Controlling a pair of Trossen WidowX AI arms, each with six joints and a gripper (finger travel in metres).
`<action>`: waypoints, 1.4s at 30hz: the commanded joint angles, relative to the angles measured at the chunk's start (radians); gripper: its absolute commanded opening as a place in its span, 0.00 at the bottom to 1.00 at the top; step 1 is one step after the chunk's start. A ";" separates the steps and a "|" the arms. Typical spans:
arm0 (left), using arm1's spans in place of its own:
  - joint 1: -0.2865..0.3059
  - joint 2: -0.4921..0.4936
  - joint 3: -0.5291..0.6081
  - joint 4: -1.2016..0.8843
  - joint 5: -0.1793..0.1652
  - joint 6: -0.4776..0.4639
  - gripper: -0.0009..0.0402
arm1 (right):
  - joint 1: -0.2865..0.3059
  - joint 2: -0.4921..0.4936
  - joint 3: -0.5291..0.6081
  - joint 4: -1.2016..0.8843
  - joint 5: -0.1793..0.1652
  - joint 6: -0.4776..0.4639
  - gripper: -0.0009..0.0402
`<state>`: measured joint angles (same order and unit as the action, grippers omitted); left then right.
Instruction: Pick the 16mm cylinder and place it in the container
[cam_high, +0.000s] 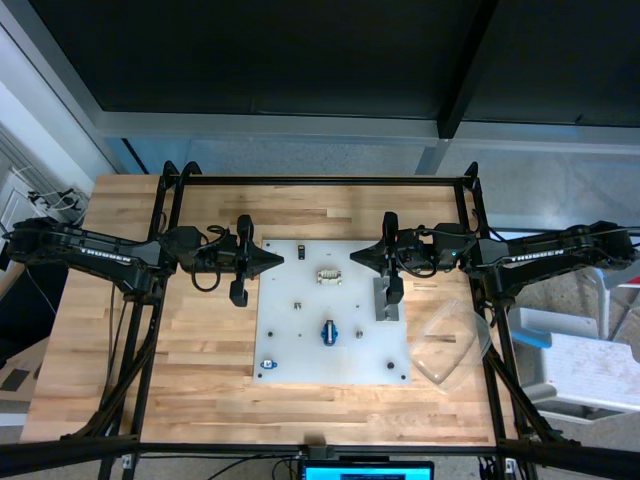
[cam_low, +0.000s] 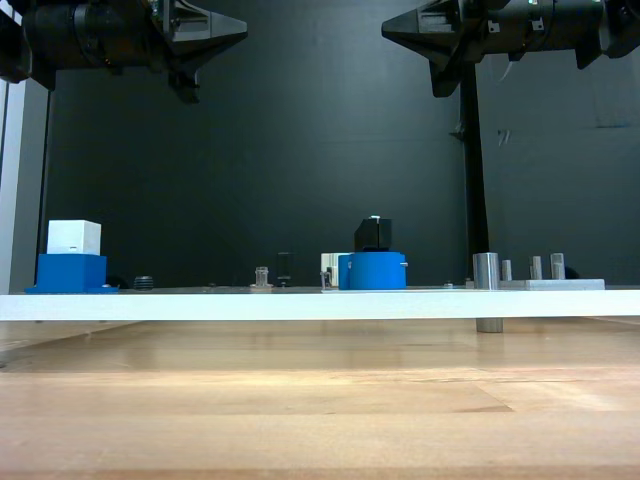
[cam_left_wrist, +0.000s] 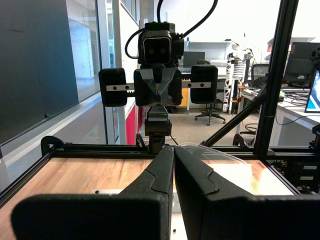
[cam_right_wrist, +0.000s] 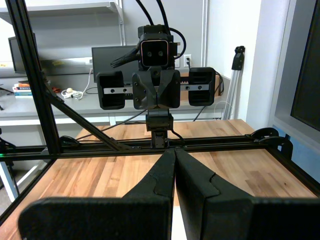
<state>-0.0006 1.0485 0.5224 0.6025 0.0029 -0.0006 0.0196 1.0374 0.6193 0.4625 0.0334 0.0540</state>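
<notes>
The 16mm cylinder (cam_high: 358, 333) is a tiny grey metal peg standing on the white board (cam_high: 300, 340), just right of the blue upright part (cam_high: 327, 332); the low view shows the cylinder (cam_low: 486, 270) upright and untouched. The container (cam_high: 447, 345), a clear shallow tray, lies on the wood off the board's right edge and also shows as the container (cam_left_wrist: 220, 159) in the left wrist view. My left gripper (cam_high: 275, 258) hovers shut above the board's far left corner. My right gripper (cam_high: 355, 257) hovers shut above the board's far middle. Both grippers (cam_left_wrist: 173, 148) (cam_right_wrist: 175, 149) hold nothing.
A grey rectangular block (cam_high: 387, 298) with small pegs lies under the right arm. A beige connector (cam_high: 328, 276) sits near the board's far edge, and a blue base with a white cube (cam_high: 267, 364) sits at the near left corner. A black frame (cam_high: 320, 181) rings the table.
</notes>
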 joint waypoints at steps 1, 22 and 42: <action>0.001 0.000 0.000 0.000 0.000 0.000 0.02 | 0.000 0.000 0.015 -0.005 -0.001 0.033 0.02; 0.000 0.000 0.000 0.000 0.000 0.000 0.02 | 0.019 0.024 0.235 -0.489 -0.011 0.043 0.02; 0.000 0.000 0.000 0.000 0.000 0.001 0.02 | 0.092 0.325 0.665 -1.224 -0.008 0.090 0.02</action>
<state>-0.0002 1.0485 0.5228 0.6022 0.0029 -0.0002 0.1055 1.3422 1.2648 -0.7349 0.0257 0.1482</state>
